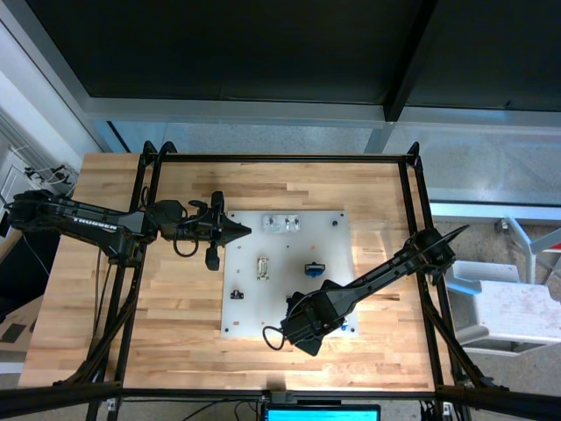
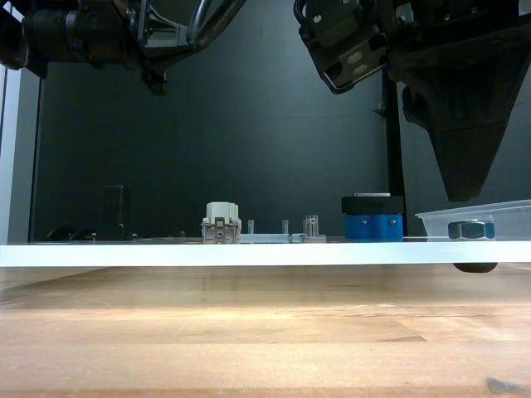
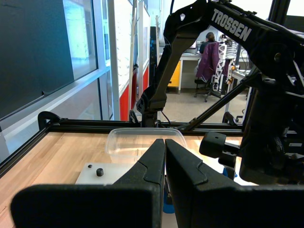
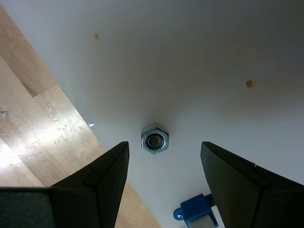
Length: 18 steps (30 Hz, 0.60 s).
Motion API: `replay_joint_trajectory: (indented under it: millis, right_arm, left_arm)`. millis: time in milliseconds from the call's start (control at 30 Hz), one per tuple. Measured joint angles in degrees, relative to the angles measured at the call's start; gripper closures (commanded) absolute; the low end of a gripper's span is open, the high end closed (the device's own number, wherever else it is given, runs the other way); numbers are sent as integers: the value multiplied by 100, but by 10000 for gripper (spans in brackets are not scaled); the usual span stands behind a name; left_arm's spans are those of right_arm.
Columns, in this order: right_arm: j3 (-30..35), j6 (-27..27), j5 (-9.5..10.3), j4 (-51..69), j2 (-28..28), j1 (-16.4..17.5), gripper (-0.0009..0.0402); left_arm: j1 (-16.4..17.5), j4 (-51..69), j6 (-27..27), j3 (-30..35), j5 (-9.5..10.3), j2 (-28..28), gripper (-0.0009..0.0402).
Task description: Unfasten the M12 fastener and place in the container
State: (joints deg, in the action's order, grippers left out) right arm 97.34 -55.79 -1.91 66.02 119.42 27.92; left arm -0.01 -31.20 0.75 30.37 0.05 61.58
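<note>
Hovering fingers-apart, the right gripper (image 4: pixel 165 146) hangs directly over the small silver hexagonal nut (image 4: pixel 154 139), apparently still on its stud on the white square board (image 4: pixel 213 57); unscrewing remains. Beyond the board's right edge waits the clear plastic tray (image 2: pixel 508 213); the left gripper (image 3: pixel 165 154), pinched closed, hangs near its left.

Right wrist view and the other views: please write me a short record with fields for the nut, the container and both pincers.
Nut: on its stud on the white board, not in the container
Container: clear tray beside the board's right edge
Right pincer: open, above the nut, a finger to each side, no contact
Left pincer: shut, hovering over the board's far left part
</note>
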Motion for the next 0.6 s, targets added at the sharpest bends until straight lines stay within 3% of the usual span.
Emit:
replay_joint_trajectory:
  millis: [600]
  right_arm:
    - [-293, 151, 0, -321, 33, 11, 185]
  left_arm:
    - [0, 2, 0, 0, 0, 0, 393]
